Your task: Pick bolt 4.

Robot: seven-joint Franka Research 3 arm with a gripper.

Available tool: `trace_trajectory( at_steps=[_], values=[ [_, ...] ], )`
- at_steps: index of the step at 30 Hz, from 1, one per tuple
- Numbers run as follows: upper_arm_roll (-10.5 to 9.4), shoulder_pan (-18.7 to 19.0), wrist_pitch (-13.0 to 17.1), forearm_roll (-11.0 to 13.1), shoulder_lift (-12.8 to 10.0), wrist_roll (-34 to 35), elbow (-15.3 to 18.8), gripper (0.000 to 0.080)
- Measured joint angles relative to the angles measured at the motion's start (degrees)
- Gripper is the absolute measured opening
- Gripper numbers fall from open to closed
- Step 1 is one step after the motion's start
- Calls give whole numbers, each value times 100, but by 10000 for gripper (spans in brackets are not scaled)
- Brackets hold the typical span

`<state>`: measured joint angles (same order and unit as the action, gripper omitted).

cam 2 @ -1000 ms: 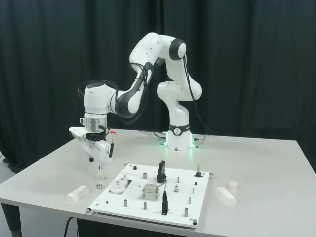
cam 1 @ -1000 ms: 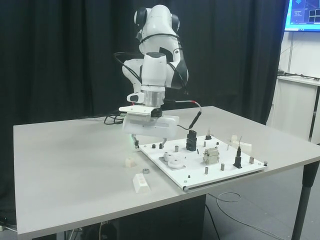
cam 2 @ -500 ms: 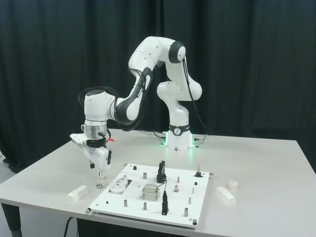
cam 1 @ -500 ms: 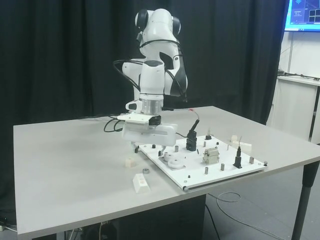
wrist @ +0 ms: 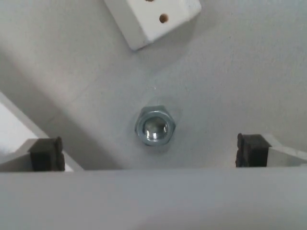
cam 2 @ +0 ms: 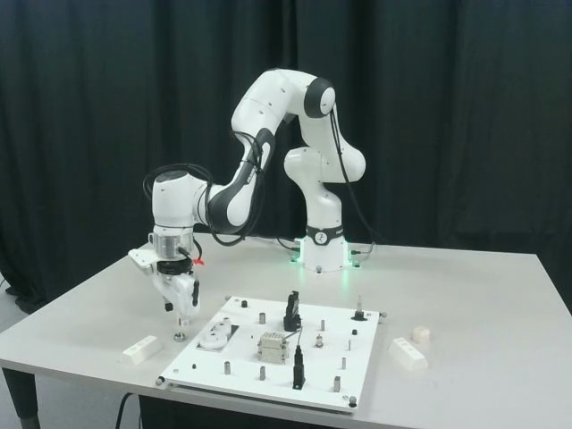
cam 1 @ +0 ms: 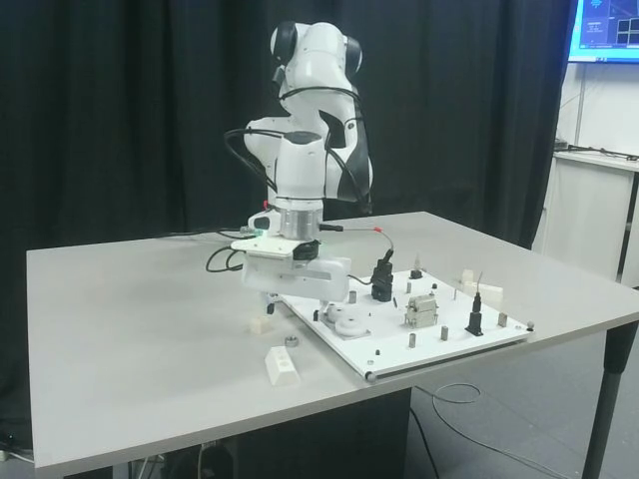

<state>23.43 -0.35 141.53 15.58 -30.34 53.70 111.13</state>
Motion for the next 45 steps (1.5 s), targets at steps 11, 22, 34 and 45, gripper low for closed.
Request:
trace_trajectory(
  at_steps=[11,22,34,45],
  values=[
    [-5,0,104,197,-123,0,4,800],
    [-2,0,227,302,-241,0,7,800],
    [14,-2,409,315,-347,0,78,800],
    [12,-2,534,315,-399,-81,158,800]
  ],
)
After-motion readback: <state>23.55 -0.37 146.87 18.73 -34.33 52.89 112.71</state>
